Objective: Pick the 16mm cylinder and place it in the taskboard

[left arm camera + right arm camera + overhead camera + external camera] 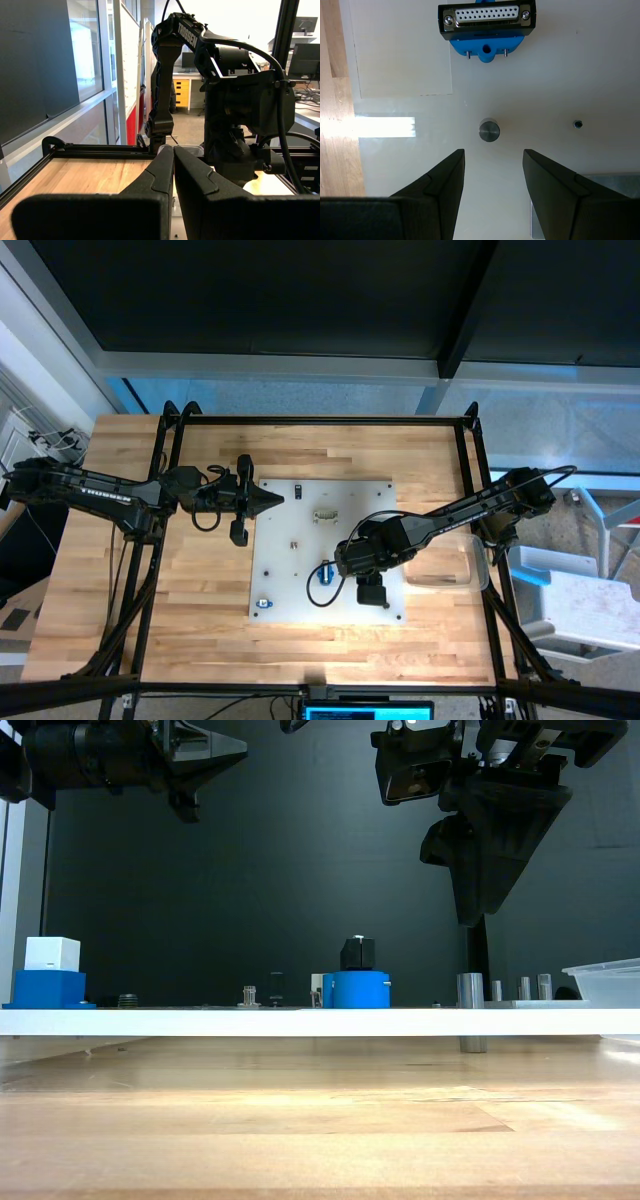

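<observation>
**benchwatcher:** While you've got the feed up, where are you on the cylinder job?

**me:** Left to right: my left gripper (pixel 272 498) hangs over the taskboard's (pixel 290 580) far-left edge. Its fingers are pressed together with nothing in them. Just right of the blue fitting (pixel 358 990), the 16mm cylinder (pixel 489 130) stands upright on the board. My right gripper (pixel 492 152) hovers straight above it, jaws spread wide, clear of it and carrying nothing.

**benchwatcher:** So picking, or done?

**me:** Can't swear to either. From table height it looks seated into the board, so I'd guess placed. If so, I lift straight up without clipping it. If not, I drop down, centre the jaws on it and squeeze.
</observation>
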